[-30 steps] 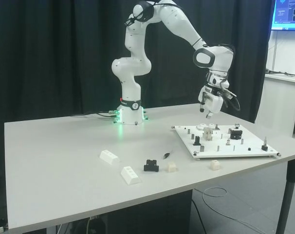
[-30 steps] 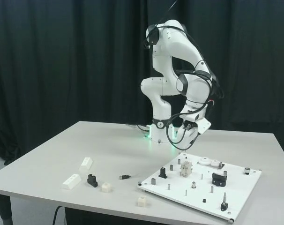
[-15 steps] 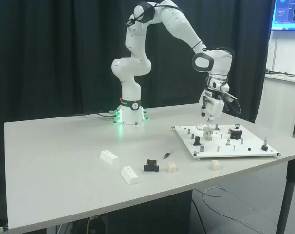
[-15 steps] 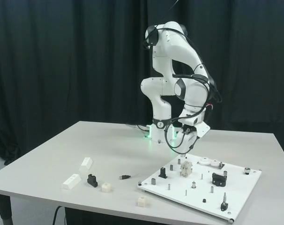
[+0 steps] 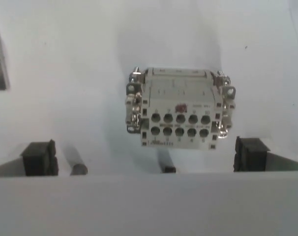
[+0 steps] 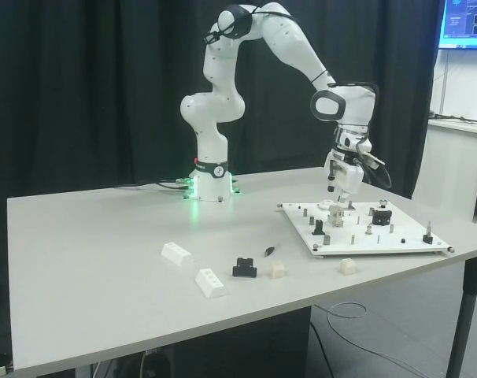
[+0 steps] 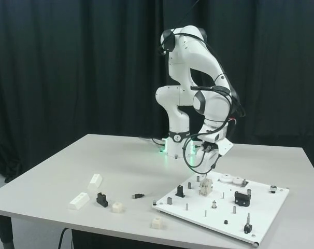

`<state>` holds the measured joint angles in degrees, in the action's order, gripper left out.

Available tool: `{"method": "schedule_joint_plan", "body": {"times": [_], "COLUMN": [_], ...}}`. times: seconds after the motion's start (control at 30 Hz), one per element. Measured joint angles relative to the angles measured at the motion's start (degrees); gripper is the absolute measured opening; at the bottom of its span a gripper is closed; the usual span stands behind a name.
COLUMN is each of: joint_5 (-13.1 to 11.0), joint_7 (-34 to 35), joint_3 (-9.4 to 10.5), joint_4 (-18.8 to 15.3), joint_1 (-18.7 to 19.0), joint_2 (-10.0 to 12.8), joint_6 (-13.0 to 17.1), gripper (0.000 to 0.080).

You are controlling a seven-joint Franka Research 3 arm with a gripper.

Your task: Remove waterproof.

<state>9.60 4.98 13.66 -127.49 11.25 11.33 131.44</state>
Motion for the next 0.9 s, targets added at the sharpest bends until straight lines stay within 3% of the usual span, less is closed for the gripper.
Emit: {"method": "schedule_joint_plan", "body": {"times": [0.9], "joint_5": [1.3], "joint_7": [1.1], "joint_3": [-0.33], "joint_4": [-1.9], "joint_1": [-0.3], "joint_2": [0.5], "joint_6": [4.6], "gripper": [0.08]}}
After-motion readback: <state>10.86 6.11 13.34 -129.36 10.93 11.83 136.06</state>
